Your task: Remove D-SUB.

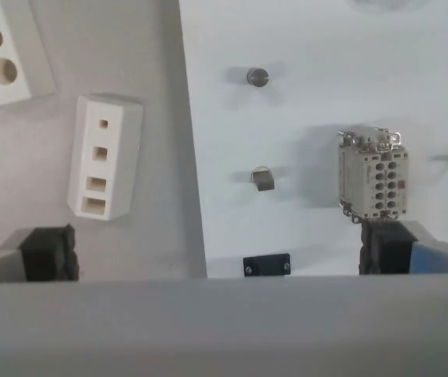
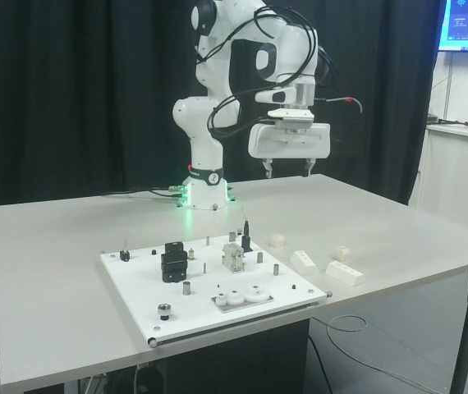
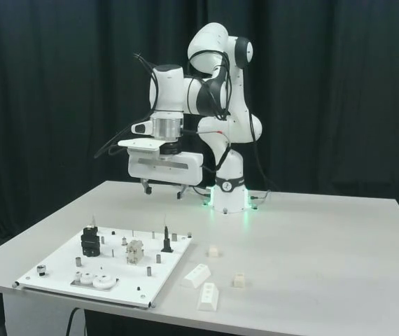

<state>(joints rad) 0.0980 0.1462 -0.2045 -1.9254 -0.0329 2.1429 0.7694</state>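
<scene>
Two spread fingers, hand point(image 2: 286, 169) holding nothing

Lying flat on the grey table point(image 2: 61, 246): a white board point(image 2: 135, 283) studded with small upright pins point(image 2: 187, 287). Sitting near the board's centre, a multi-pin rectangular connector point(image 1: 372, 182), with a black block point(image 2: 173, 261) at its 9 o'clock in the first room view. Resting at the board's 6 o'clock edge, white gears point(image 2: 245, 296) on a plate. Lying off the board at 3 o'clock, four white socket blocks point(image 2: 343, 272). Hanging behind, a black curtain point(image 3: 59, 91).
</scene>
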